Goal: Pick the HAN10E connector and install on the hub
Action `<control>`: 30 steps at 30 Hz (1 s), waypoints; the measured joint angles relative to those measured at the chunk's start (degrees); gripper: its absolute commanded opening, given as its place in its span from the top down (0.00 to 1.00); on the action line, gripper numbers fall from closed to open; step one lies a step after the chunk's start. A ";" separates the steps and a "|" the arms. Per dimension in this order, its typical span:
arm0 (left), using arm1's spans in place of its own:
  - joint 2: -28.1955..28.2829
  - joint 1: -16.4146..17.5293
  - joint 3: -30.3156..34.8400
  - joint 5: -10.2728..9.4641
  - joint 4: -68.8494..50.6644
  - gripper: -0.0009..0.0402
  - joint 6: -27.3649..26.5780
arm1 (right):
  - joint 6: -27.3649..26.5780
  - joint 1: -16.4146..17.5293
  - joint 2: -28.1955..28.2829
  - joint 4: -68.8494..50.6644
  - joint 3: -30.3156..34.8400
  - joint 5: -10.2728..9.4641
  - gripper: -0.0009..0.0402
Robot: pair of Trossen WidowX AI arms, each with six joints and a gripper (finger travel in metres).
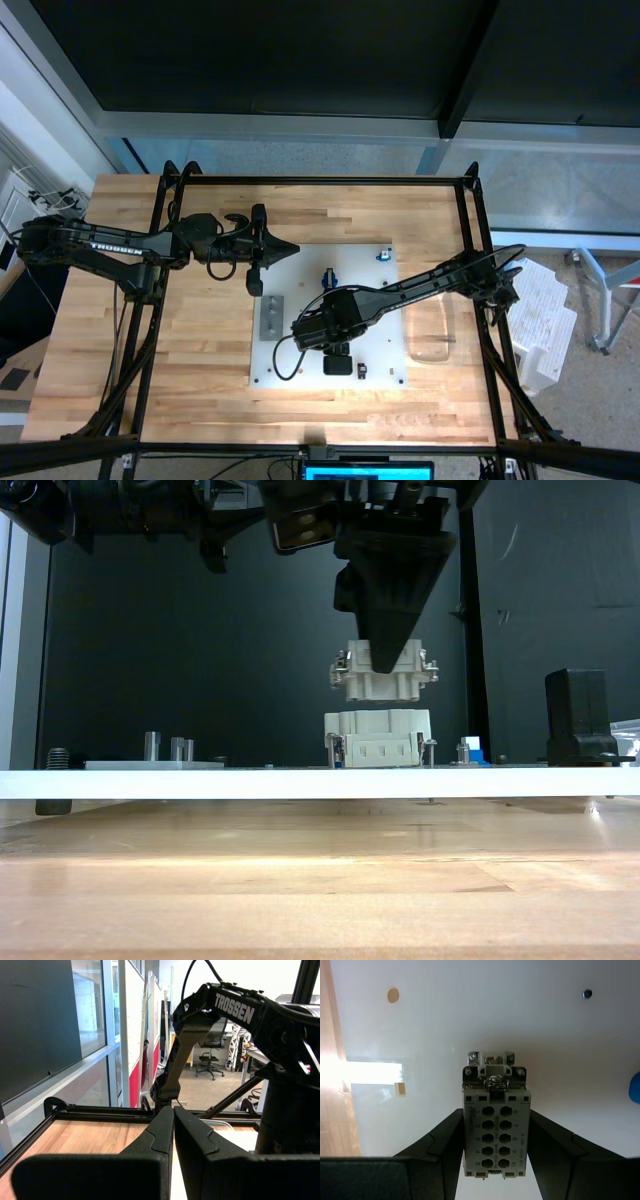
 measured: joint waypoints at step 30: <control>0.00 0.00 0.00 0.00 -0.04 0.98 0.00 | -0.04 -0.28 0.81 2.01 -1.44 0.04 0.89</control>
